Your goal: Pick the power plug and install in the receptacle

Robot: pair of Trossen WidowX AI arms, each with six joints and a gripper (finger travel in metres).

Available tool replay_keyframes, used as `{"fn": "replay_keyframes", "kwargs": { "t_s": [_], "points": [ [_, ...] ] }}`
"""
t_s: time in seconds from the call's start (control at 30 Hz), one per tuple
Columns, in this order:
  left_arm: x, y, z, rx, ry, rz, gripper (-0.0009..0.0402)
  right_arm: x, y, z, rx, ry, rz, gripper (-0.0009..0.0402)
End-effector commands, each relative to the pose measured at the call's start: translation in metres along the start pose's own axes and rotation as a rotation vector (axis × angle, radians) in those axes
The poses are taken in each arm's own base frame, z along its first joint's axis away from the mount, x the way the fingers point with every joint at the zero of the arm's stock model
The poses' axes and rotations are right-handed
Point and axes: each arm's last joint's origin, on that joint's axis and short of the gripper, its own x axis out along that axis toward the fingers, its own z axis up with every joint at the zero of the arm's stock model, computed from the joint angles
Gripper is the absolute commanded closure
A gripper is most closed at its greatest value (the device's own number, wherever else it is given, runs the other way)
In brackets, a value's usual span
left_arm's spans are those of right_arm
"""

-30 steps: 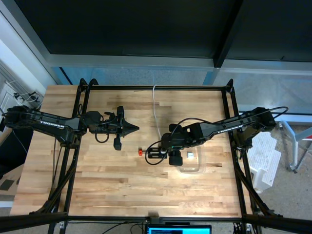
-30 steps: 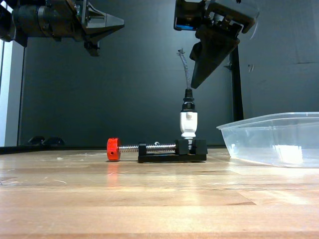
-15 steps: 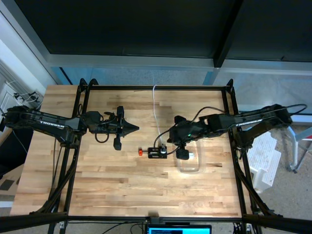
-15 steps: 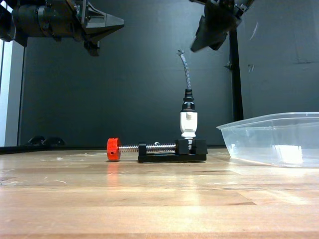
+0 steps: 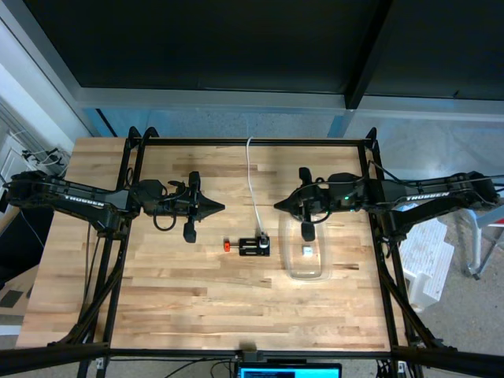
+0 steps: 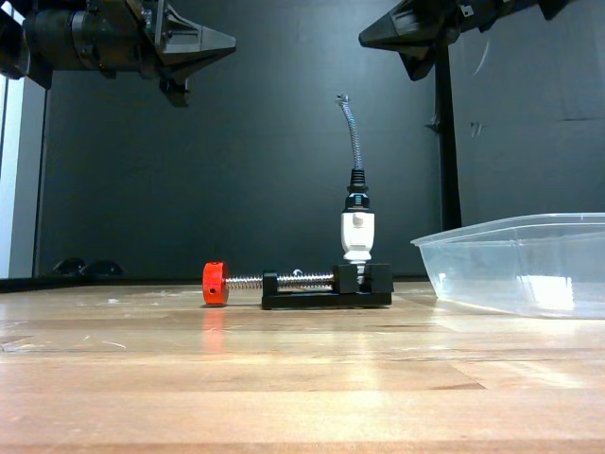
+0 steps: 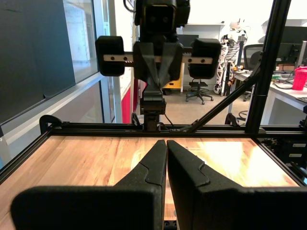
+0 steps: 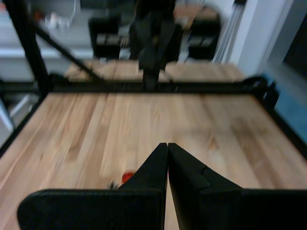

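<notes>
Right gripper (image 5: 278, 206) fingers together, empty, aloft far-right of receptacle (image 6: 357, 232) | left gripper (image 5: 222, 208) likewise, aloft left | we judge power plug (image 6: 356, 194) seated; next, only confirm seating.

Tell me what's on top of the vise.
A white receptacle stands clamped there, the dark plug atop it; prongs hidden. Left tool and right tool hover shut, high up.
</notes>
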Motion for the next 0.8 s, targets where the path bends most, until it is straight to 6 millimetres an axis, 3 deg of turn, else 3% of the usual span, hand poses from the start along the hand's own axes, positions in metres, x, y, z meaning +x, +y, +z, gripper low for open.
{"fn": "replay_keyframes", "kwargs": {
  "t_s": [0.03,0.43,0.8],
  "points": [
    [0.0,0.0,0.0,0.0,0.0,0.0,0.0393,-0.006,-0.004,-0.006,0.012,-0.093,0.019,0.0393],
    [0.0,0.0,0.0,0.0,0.0,0.0,0.0393,-0.025,-0.009,-0.035,0.053,-0.283,0.007,0.0393],
    [0.0,0.0,0.0,0.0,0.0,0.0,0.0393,-0.027,-0.01,-0.045,0.063,-0.281,-0.011,0.0393]
  ]
}}
